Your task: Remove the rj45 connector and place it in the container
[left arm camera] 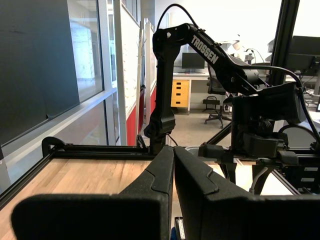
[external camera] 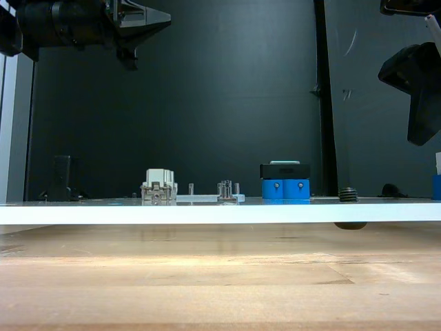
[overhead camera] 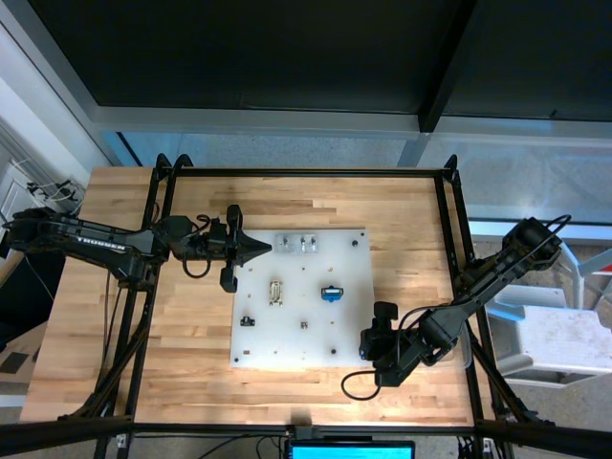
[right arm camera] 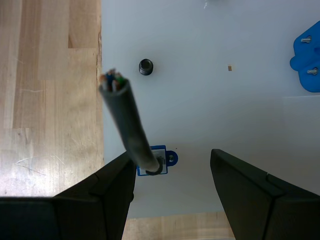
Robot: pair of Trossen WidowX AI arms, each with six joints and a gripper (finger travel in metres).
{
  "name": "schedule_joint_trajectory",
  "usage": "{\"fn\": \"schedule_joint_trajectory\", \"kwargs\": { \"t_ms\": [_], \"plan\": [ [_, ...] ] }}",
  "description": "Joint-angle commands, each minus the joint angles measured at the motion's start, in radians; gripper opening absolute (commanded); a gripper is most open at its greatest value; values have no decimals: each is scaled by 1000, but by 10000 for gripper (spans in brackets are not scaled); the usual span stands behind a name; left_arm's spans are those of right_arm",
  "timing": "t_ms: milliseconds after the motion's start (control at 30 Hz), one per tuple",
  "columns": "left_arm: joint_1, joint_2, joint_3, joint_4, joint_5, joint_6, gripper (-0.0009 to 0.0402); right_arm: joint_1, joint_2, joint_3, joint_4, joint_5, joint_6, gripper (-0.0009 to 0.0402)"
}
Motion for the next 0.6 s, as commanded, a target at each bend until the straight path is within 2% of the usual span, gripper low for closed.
{"fn": "schedule_joint_trajectory", "kwargs": {
  "t_ms": [33, 600],
  "plan": [
    [0, 0, 0, 0, 0, 0, 0, -4, 0, -7, 0, 1, 0, 204],
    [0, 0, 0, 0, 0, 0, 0, -7, 0, -30, 24, 2, -1, 194]
  ]
}}
